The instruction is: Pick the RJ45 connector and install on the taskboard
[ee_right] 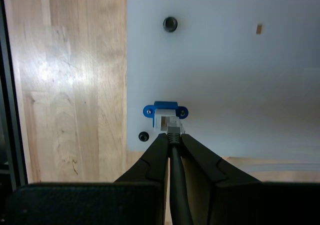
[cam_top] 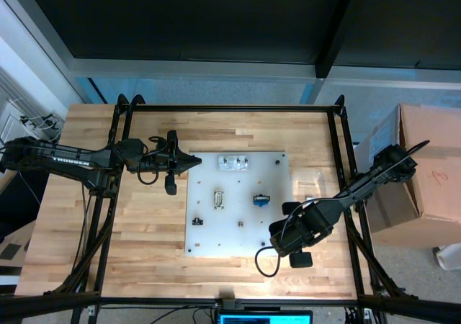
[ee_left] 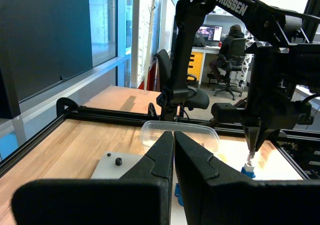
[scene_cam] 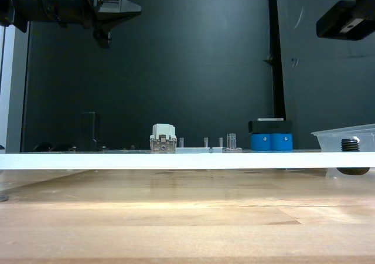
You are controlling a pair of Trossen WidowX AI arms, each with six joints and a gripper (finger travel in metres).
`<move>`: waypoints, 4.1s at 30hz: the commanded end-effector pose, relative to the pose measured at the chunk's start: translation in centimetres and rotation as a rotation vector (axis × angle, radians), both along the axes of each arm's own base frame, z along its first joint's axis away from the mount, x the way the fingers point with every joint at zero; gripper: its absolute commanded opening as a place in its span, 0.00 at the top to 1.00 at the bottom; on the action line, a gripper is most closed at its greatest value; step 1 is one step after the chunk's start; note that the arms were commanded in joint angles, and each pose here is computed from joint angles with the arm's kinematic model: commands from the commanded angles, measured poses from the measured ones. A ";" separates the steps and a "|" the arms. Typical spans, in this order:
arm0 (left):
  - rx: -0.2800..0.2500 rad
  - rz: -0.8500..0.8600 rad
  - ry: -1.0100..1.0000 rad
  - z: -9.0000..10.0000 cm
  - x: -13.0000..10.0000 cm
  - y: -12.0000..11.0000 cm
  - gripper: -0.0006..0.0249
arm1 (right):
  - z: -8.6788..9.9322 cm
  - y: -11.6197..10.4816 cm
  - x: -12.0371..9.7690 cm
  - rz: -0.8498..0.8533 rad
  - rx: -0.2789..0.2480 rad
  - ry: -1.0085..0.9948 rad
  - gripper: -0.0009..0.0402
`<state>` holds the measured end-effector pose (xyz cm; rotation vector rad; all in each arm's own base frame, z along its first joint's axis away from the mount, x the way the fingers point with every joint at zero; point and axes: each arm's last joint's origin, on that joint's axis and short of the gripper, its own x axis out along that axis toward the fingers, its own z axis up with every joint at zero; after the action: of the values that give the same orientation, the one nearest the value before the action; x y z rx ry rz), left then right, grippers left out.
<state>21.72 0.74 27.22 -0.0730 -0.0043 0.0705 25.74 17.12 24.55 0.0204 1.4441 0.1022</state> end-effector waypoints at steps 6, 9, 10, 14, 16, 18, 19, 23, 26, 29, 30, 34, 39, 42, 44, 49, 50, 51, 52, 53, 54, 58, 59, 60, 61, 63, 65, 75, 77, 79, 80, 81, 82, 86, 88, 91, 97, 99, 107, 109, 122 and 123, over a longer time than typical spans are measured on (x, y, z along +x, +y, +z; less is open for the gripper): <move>0.000 0.000 0.000 0.0 0.0 0.0 0.98 | -0.2 0.0 -0.1 0.002 0.020 0.001 0.98; 0.000 0.000 0.000 0.0 0.0 0.0 0.98 | -0.4 0.0 -0.1 0.003 0.021 0.001 0.98; 0.000 0.000 0.000 0.0 0.0 0.0 0.98 | -0.4 0.0 -0.1 0.003 0.022 0.000 0.98; 0.000 0.000 0.000 0.0 0.0 0.0 0.98 | -0.6 0.0 -0.1 0.007 0.026 -0.005 0.98; 0.000 0.000 0.000 0.0 0.0 0.0 0.97 | -0.7 0.0 -0.1 0.007 0.027 -0.006 0.98; 0.000 0.000 0.000 0.0 0.0 0.0 0.98 | -0.7 0.0 -0.1 0.007 0.028 -0.004 0.98; 0.000 0.000 0.000 0.0 0.0 0.0 0.98 | -0.7 0.0 -0.1 0.007 0.028 -0.004 0.98; 0.000 0.000 0.000 0.0 0.0 0.0 0.98 | -0.7 0.0 -0.1 0.007 0.029 -0.002 0.98; 0.000 0.000 0.000 0.0 0.0 0.0 0.97 | -0.7 0.0 -0.1 0.007 0.029 -0.002 0.98; 0.000 0.000 0.000 0.0 0.0 0.0 0.98 | -0.7 0.0 -0.1 0.008 0.031 0.000 0.98; 0.000 0.000 0.000 0.0 0.0 0.0 0.98 | -0.7 0.0 -0.1 0.008 0.031 0.000 0.98; 0.000 0.000 0.000 0.0 0.0 0.0 0.97 | -0.7 0.1 -0.2 0.009 0.031 0.000 0.98; 0.000 0.000 0.000 0.0 0.0 0.0 0.98 | -0.8 0.1 -0.1 0.010 0.030 0.003 0.98; 0.000 0.000 0.000 0.0 0.0 0.0 0.98 | -0.8 0.1 -0.2 0.011 0.030 0.002 0.98; 0.000 0.000 0.000 0.0 0.0 0.0 0.98 | -0.8 0.1 -0.2 0.015 0.029 0.002 0.98; 0.000 0.000 0.000 0.0 0.0 0.0 0.98 | -0.8 0.1 -0.2 0.018 0.028 0.001 0.98; 0.000 0.000 0.000 0.0 0.0 0.0 0.98 | -0.8 0.1 -0.2 0.018 0.028 0.002 0.98; 0.000 0.000 0.000 0.0 0.0 0.0 0.98 | -0.8 0.1 -0.2 0.018 0.028 0.002 0.98; 0.000 0.000 0.000 0.0 0.0 0.0 0.97 | -0.8 0.1 -0.2 0.019 0.027 0.003 0.98; 0.000 0.000 0.000 0.0 0.0 0.0 0.98 | -0.9 0.1 -0.2 0.020 0.027 0.003 0.98; 0.000 0.000 0.000 0.0 0.0 0.0 0.97 | -0.9 0.1 -0.2 0.019 0.027 0.004 0.98; 0.000 0.000 0.000 0.0 0.0 0.0 0.98 | -1.1 0.1 -0.2 0.020 0.028 0.002 0.98; 0.000 0.000 0.000 0.0 0.0 0.0 0.98 | -1.1 0.1 -0.2 0.021 0.028 0.002 0.98; 0.000 0.000 0.000 0.0 0.0 0.0 0.98 | -1.2 0.1 -0.3 0.021 0.027 0.003 0.98; 0.000 0.000 0.000 0.0 0.0 0.0 0.97 | -1.2 0.1 -0.3 0.023 0.027 0.002 0.98; 0.000 0.000 0.000 0.0 0.0 0.0 0.98 | -1.3 0.1 -0.3 0.028 0.026 0.002 0.98; 0.000 0.000 0.000 0.0 0.0 0.0 0.98 | -1.5 0.1 -0.3 0.028 0.028 -0.001 0.98; 0.000 0.000 0.000 0.0 0.0 0.0 0.98 | -2.9 0.0 -0.5 0.028 0.027 0.002 0.98; 0.000 0.000 0.000 0.0 0.0 0.0 0.98 | -3.0 0.0 -0.6 0.028 0.025 0.005 0.98; 0.000 0.000 0.000 0.0 0.0 0.0 0.97 | -3.0 0.0 -0.6 0.028 0.026 0.005 0.98; 0.000 0.000 0.000 0.0 0.0 0.0 0.98 | -3.0 0.0 -0.6 0.028 0.026 0.004 0.98; 0.000 0.000 0.000 0.0 0.0 0.0 0.98 | -3.0 0.0 -0.6 0.028 0.026 0.003 0.98; 0.000 0.000 0.000 0.0 0.0 0.0 0.98 | -3.0 0.0 -0.6 0.029 0.027 0.002 0.98; 0.000 0.000 0.000 0.0 0.0 0.0 0.98 | -2.9 0.0 -0.6 0.029 0.028 0.000 0.98; 0.000 0.000 0.000 0.0 0.0 0.0 0.98 | -2.9 0.0 -0.6 0.028 0.029 -0.001 0.98; 0.000 0.000 0.000 0.0 0.0 0.0 0.98 | -2.9 0.0 -0.6 0.030 0.031 -0.003 0.98; 0.000 0.000 0.000 0.0 0.0 0.0 0.98 | -2.6 0.0 -0.7 0.030 0.037 -0.013 0.98; 0.000 0.000 0.000 0.0 0.0 0.0 0.98 | -2.6 0.0 -0.7 0.032 0.039 -0.017 0.98; 0.000 0.000 0.000 0.0 0.0 0.0 0.98 | -2.6 0.0 -0.6 0.030 0.043 -0.024 0.82; 0.000 0.000 0.000 0.0 0.0 0.0 0.98 | -2.5 0.0 -0.6 0.027 0.043 -0.024 0.78; 0.000 0.000 0.000 0.0 0.0 0.0 0.98 | -0.6 -0.5 -1.5 0.029 0.065 -0.069 0.66; 0.000 0.000 0.000 0.0 0.0 0.0 0.98 | -0.4 -0.7 -1.7 0.030 0.067 -0.072 0.65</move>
<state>21.72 0.74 27.22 -0.0730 -0.0047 0.0705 24.23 16.57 23.68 0.0448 1.3795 0.1692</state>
